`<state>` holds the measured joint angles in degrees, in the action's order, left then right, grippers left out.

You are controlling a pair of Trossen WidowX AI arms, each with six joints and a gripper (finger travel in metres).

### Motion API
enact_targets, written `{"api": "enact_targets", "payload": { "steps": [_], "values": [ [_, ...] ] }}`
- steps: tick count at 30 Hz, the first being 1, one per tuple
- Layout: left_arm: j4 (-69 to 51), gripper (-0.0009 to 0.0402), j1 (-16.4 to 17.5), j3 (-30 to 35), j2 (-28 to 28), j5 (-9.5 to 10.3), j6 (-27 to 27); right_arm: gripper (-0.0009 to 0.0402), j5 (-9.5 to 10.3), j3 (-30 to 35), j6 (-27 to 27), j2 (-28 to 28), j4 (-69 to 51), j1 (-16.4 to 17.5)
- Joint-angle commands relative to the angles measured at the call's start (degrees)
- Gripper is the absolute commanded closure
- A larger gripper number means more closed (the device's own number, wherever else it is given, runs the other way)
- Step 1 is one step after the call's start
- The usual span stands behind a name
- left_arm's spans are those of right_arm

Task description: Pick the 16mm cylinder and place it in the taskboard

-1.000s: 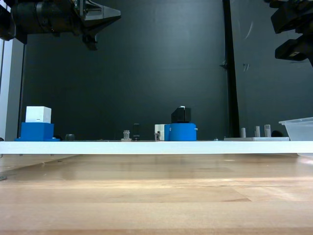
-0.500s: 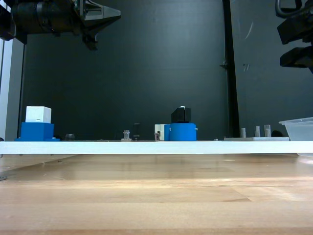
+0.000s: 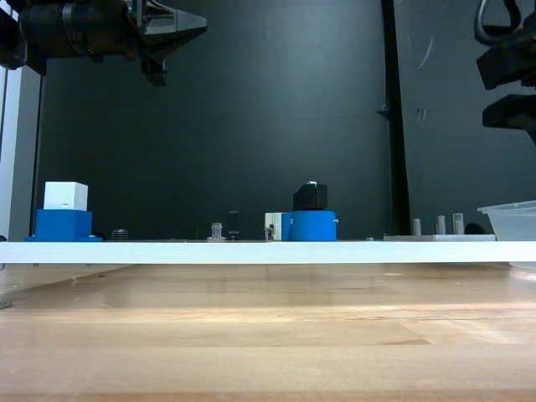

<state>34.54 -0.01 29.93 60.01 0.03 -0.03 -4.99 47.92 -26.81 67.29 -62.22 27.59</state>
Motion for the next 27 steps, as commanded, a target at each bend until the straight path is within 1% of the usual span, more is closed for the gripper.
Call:
{"api": "enact_targets", "payload": {
  "steps": [1, 7, 16, 23, 27],
  "values": [
    [0.00, 0.0393, 0.00, 0.02, 0.00, -0.02, -0.02, 0.0199, 0.02, -1.09, -0.04, 0.02, 1.29, 0.20],
    [0.00, 0.0393, 0.02, 0.02, 0.00, -0.02, -0.02, 0.0199, 0.04, -2.21, -0.04, 0.02, 1.97, 0.85],
    [0.00, 0.0393, 0.00, 0.02, 0.00, -0.02, -0.02, 0.0199, 0.20, -4.61, -1.51, 0.02, 4.83, 1.07],
    [0.00, 0.0393, 0.00, 0.02, 0.00, -0.02, -0.02, 0.0199, 0.15, -4.90, -1.42, 2.60, 6.38, 1.25],
    [0.00, 0.0393, 0.00, 0.02, 0.00, -0.02, -0.02, 0.0199, 0.22, -5.81, -1.55, 2.62, 7.56, 1.31]
  ]
}}
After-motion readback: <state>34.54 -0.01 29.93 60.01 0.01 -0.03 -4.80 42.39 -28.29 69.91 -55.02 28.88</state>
